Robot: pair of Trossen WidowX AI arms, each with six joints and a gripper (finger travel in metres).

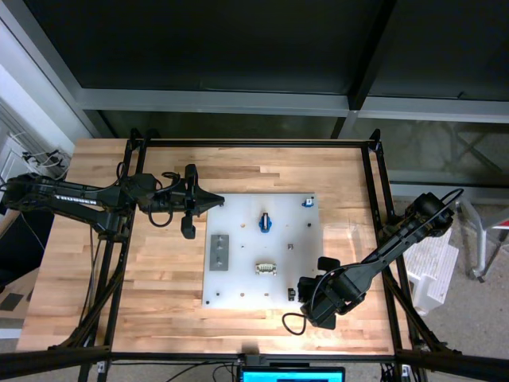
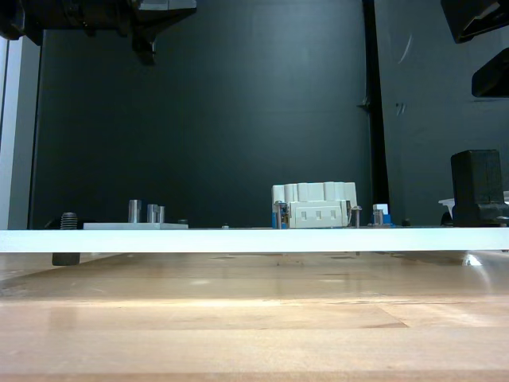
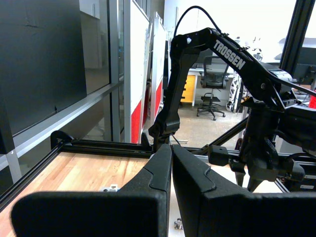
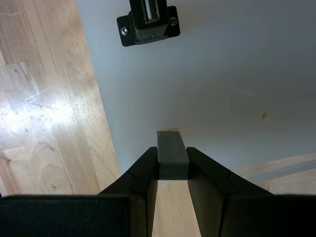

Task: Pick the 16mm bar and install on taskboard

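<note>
Clamping bar (image 4: 171, 143): right pincer (image 4: 173, 160); left (image 3: 171, 149) aloft

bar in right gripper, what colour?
Dark grey bar, clearest in right wrist view; right gripper over board's near-right part, left gripper above its far-left corner.

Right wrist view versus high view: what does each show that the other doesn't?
Only the right wrist view: the 16mm bar clamped in the right gripper, clear of any seat, over the taskboard edge. Only the high view: the left gripper, shut, by the board's far-left corner, plus the gray block and white connector. Both: the taskboard, the wooden table, and the right gripper at the board's near-right corner.
</note>
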